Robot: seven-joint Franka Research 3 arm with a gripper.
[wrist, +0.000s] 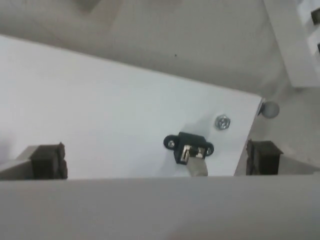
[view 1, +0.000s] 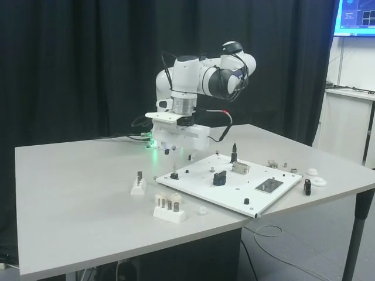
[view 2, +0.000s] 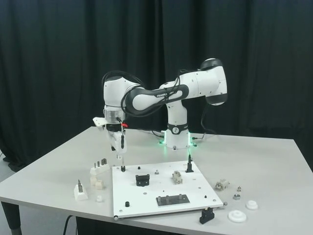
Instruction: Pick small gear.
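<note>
The hand [wrist: 155, 160] hangs open and empty over the board's [view 2: 146, 198] corner. What looks like the small gear [view 2: 99, 198] lies flat on the bench [view 2: 49, 181] beside the board. Likely light, stiff, slippery plastic; pinch across its rim.

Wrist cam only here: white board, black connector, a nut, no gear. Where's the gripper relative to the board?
Observer: The gripper hangs above one corner of the white board, not touching it.
Operator: Any gear candidates?
Observer: A small white disc lies beside a larger white disc on the grey table, off the board's opposite side. I cannot make out teeth.
Operator: Anything tall on the board?
Observer: A tall black peg stands upright at the board's edge nearest the arm's base.
</note>
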